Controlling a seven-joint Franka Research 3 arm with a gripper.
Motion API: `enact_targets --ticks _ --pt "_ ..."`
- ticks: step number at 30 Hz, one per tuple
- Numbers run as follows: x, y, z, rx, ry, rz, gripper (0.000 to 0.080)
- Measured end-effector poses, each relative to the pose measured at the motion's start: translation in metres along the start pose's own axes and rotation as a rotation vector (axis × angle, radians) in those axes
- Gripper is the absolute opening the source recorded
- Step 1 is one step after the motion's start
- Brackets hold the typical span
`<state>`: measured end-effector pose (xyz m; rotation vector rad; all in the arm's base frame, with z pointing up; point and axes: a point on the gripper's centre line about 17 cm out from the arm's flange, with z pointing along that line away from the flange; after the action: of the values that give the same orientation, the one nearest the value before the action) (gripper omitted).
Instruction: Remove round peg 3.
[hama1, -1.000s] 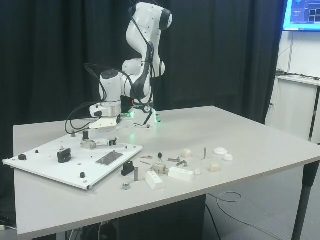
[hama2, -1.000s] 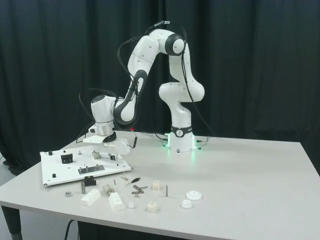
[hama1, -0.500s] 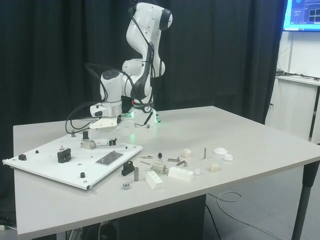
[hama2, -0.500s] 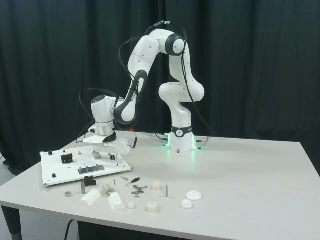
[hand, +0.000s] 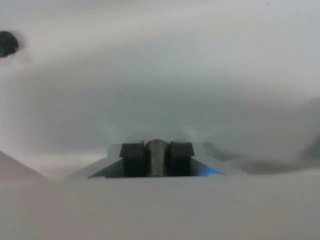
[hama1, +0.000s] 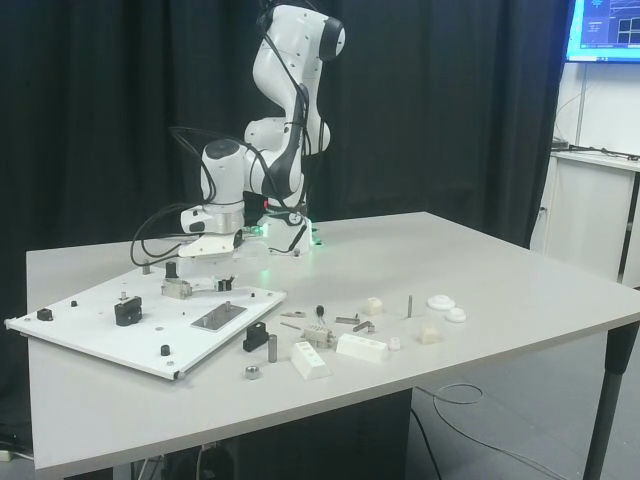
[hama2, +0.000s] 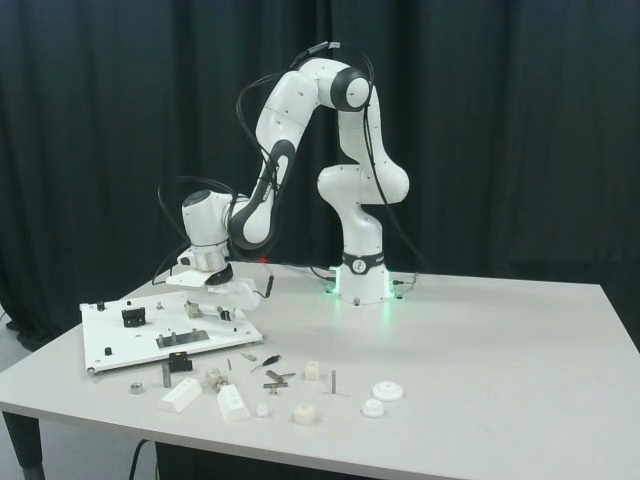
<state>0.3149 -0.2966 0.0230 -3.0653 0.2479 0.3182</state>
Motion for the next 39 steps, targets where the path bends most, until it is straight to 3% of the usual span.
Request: enact_targets --ticks 39 --pt "-0.0022 0.0003 -0.0013 0.006 -0.009 0.006 0.0108"
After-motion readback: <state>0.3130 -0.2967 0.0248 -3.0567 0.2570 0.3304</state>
